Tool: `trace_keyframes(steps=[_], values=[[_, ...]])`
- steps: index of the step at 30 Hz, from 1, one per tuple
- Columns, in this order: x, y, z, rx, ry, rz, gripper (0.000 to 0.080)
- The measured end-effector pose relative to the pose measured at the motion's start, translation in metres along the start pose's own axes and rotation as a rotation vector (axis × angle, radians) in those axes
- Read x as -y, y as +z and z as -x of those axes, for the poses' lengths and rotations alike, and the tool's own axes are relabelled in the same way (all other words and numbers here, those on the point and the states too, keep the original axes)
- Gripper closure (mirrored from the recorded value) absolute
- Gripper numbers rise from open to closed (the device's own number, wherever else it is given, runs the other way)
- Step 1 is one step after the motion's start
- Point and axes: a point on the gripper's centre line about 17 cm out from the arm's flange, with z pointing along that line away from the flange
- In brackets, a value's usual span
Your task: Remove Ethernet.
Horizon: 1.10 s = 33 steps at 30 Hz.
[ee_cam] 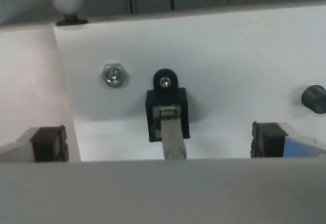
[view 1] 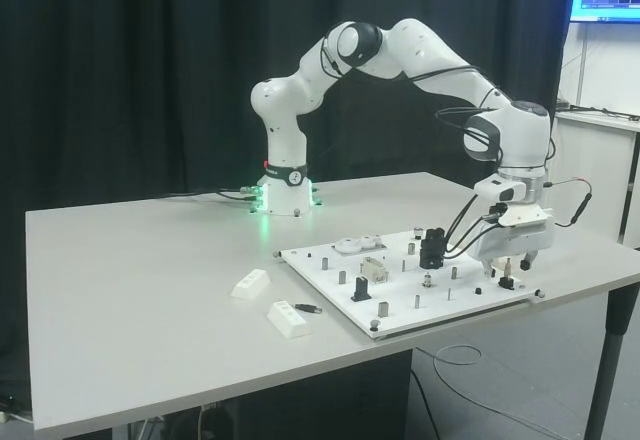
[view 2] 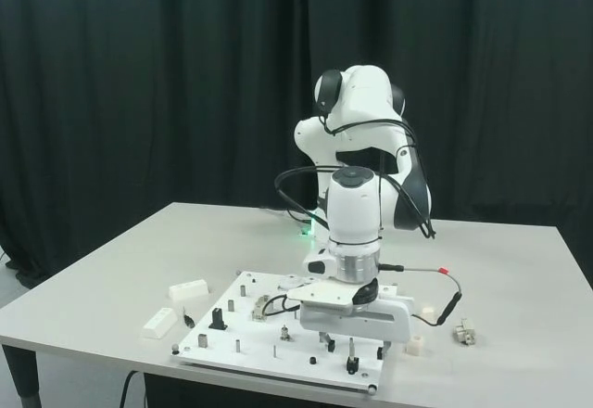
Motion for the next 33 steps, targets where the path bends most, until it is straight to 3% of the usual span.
trace_keyframes(steps=[30, 31, 33], values=[[-0.0035, 0.0051, -0.0050, -0.002, 0.003, 0.004, 0.0003], [-0.0036, 0.0053, -0.0052, -0.002, 0.003, 0.004, 0.0286], [-0.0036, 0.0055, -0.0054, -0.002, 0.002, 0.005, 0.0286]])
